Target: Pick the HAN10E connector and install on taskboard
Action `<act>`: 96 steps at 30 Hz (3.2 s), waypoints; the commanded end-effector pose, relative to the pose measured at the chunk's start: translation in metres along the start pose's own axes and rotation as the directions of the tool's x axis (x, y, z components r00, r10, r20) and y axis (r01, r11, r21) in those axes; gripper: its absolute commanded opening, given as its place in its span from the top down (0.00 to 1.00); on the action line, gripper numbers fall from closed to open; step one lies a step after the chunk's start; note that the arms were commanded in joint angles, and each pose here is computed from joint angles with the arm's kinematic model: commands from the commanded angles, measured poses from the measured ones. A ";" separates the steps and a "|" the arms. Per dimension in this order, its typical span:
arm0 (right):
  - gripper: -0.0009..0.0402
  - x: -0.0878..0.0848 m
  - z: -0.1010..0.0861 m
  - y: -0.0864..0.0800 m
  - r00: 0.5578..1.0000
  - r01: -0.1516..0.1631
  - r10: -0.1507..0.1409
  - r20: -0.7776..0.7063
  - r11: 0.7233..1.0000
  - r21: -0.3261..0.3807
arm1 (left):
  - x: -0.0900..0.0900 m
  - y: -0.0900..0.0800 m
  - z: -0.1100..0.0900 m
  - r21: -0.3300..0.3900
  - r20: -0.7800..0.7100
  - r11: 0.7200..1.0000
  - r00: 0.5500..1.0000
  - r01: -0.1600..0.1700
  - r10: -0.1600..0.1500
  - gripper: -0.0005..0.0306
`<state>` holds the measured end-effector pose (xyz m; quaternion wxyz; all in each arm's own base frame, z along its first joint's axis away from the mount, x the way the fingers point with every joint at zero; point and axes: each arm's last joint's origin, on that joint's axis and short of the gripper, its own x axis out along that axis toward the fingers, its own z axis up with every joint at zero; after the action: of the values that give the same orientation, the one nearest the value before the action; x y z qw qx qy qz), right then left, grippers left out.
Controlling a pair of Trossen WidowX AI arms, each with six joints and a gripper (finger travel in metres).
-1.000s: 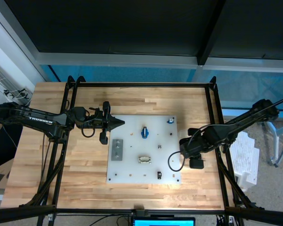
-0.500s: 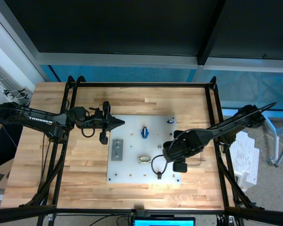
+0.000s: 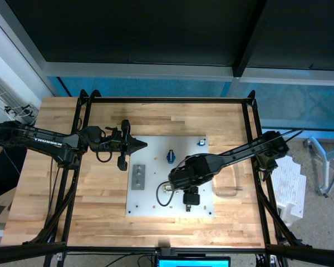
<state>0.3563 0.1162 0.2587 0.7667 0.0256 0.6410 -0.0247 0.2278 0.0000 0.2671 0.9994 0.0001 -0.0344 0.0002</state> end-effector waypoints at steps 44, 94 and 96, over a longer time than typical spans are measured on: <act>0.95 0.036 0.058 0.012 1.000 0.001 0.000 0.010 0.996 -0.091 | 0.000 0.000 0.000 0.000 0.000 1.000 1.000 0.000 0.000 0.98; 0.95 0.045 0.057 0.012 1.000 0.000 -0.001 -0.015 0.997 -0.077 | 0.000 0.000 0.000 0.000 0.000 1.000 1.000 0.000 0.000 0.98; 0.95 0.048 0.057 0.013 1.000 -0.001 0.000 -0.010 0.997 -0.076 | 0.000 0.000 0.000 0.000 0.000 1.000 1.000 0.000 0.000 0.98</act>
<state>0.4213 0.1243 0.2229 0.7611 -0.0032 0.6486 -0.0002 0.2279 0.0000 0.2669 0.9994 0.0001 -0.0340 0.0002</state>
